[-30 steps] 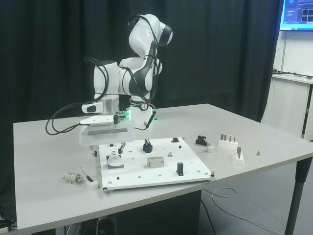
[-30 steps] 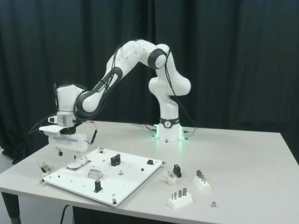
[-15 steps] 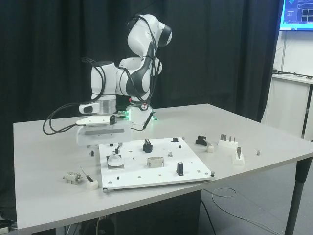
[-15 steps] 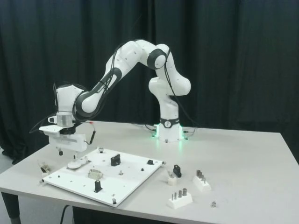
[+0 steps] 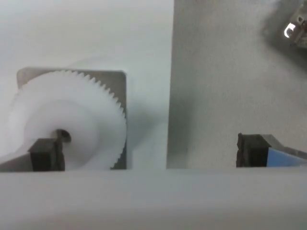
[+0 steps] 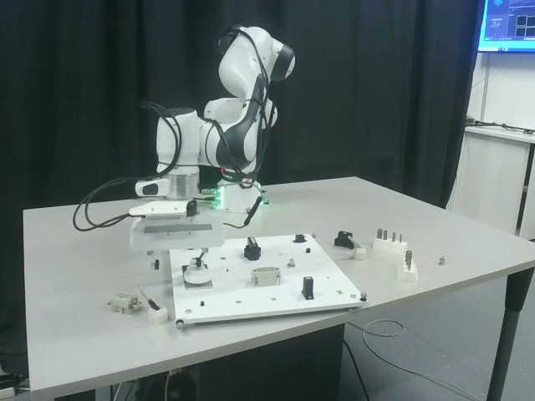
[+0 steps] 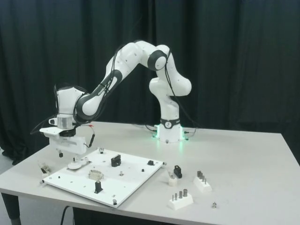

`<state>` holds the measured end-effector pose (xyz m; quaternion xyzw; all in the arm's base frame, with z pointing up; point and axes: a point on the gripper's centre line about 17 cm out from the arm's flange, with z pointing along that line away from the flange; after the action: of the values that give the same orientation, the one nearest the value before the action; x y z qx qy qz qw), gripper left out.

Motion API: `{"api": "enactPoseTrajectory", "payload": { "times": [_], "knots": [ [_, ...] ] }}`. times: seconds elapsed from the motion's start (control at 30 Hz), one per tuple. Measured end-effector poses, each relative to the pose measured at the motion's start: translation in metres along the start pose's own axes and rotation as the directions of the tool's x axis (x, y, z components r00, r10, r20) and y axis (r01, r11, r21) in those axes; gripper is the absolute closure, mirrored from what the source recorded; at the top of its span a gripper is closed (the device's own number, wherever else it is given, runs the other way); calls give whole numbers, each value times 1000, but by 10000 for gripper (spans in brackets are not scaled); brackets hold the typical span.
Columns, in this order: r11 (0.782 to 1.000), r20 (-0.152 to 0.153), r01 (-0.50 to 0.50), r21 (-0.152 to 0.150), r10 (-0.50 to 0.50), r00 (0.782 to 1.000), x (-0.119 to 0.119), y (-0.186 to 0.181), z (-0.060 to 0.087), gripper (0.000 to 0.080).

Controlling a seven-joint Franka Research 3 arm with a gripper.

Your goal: Insert large gear.

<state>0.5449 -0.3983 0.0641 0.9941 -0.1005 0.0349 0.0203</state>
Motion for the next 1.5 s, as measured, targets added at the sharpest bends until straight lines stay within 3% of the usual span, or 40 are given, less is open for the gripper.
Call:
{"api": "enactPoseTrajectory", "payload": {
  "times": [0.87, 1.5],
  "knots": [
    [1000, -4, -7, -11, 7, 1000, 0, 4, 4, 3],
    [1000, -29, -1, -18, 1, 1000, 10, 0, 4, 3]
  ]
}}
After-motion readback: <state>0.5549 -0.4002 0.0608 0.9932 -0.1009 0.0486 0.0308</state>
